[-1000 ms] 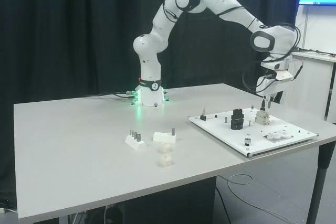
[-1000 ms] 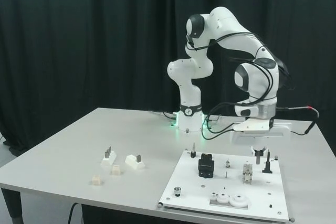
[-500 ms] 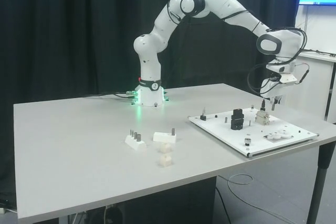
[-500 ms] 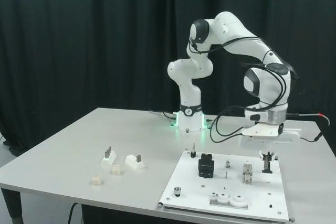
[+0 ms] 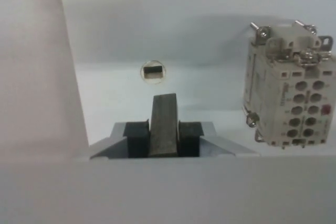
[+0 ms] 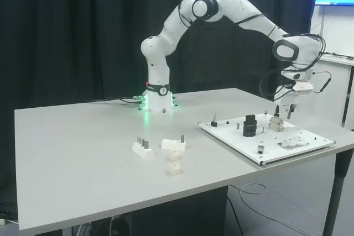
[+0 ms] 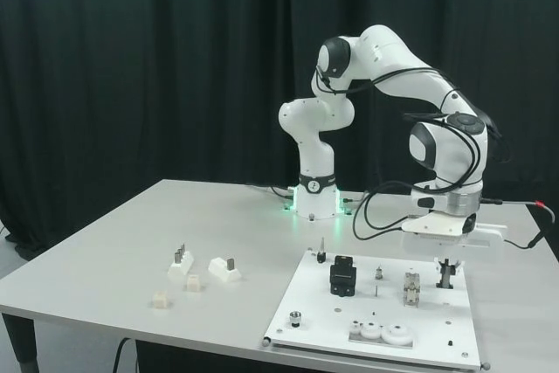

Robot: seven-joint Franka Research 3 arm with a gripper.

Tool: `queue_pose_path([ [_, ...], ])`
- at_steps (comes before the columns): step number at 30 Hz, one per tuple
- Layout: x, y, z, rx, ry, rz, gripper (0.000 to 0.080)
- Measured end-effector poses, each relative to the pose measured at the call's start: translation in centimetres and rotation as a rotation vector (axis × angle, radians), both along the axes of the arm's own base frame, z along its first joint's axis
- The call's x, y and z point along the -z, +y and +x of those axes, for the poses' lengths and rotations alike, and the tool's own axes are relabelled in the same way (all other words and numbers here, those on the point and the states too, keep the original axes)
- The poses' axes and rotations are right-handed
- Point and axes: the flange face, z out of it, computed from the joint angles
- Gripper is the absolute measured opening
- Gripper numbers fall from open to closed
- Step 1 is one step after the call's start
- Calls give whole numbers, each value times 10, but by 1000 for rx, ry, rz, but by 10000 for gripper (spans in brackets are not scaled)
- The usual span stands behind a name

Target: Insert square peg 3.

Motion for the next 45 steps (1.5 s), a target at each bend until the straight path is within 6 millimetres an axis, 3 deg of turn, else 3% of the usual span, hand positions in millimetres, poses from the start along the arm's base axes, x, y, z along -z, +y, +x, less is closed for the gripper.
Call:
queue_pose_path([
  [45,27,4,-1,20,16,22,114],
])
